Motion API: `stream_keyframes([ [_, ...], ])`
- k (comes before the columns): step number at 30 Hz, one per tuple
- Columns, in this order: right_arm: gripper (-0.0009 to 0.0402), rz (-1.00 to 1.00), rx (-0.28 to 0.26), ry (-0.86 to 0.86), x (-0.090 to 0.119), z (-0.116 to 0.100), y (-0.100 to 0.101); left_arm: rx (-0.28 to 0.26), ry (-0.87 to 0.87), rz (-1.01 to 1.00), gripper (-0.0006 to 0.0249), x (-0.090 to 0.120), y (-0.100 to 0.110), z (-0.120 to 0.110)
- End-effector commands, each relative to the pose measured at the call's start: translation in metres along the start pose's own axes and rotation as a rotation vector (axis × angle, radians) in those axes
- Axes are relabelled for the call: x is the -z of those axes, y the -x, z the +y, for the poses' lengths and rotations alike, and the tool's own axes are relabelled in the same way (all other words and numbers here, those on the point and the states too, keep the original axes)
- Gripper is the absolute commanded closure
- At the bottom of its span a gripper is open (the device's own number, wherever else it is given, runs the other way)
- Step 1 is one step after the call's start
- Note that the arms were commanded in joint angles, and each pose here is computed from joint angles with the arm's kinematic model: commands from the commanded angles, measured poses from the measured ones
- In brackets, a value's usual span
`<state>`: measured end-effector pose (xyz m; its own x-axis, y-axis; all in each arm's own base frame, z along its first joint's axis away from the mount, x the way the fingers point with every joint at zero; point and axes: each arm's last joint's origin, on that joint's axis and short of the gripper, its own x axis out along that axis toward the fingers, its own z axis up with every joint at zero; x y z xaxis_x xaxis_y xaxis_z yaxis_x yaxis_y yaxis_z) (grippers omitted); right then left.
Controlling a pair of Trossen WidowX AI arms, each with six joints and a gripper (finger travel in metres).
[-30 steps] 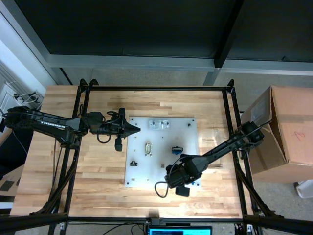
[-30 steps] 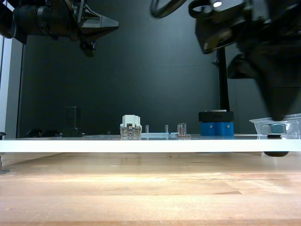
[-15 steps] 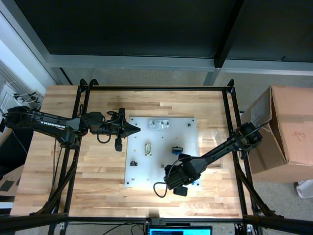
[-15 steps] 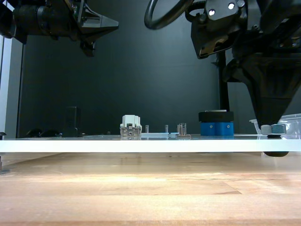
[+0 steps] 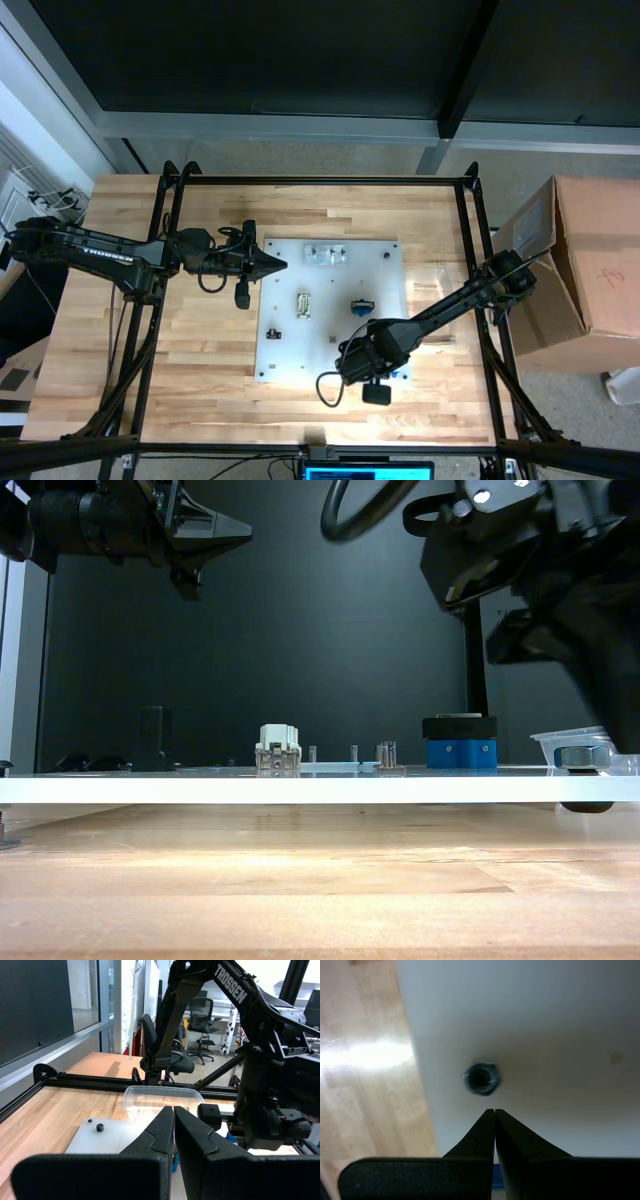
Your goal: Pick the M12 nut and place it on its threads and fasten
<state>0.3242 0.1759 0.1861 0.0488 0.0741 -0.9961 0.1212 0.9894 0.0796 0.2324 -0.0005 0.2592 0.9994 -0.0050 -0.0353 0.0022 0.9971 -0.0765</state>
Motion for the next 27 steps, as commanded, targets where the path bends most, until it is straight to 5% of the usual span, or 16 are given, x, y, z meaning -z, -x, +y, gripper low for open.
stream_keyframes([
  [1,0.0393,-0.033,0.019,-0.002,0.0,0.0,0.008,0.0,0.0,0.0,0.0243,0.0,0.0,0.0],
  [6,0.0393,-0.085,0.067,-0.005,-0.003,0.0,0.016,0.0,0.0,0.0,0.0243,0.0,0.0,0.0],
  [22,0.0393,-0.069,0.069,-0.024,-0.005,0.001,-0.007,0.0,0.0,0.0,0.0243,0.0,0.0,0.0],
  [24,0.0393,-0.046,0.029,-0.023,-0.004,0.003,-0.007,0.0,0.0,0.0,0.0243,0.0,0.0,0.0],
  [27,0.0393,0.046,-0.137,0.055,-0.002,0.008,-0.006,0.0,0.0,0.0,0.0243,0.0,0.0,0.0],
])
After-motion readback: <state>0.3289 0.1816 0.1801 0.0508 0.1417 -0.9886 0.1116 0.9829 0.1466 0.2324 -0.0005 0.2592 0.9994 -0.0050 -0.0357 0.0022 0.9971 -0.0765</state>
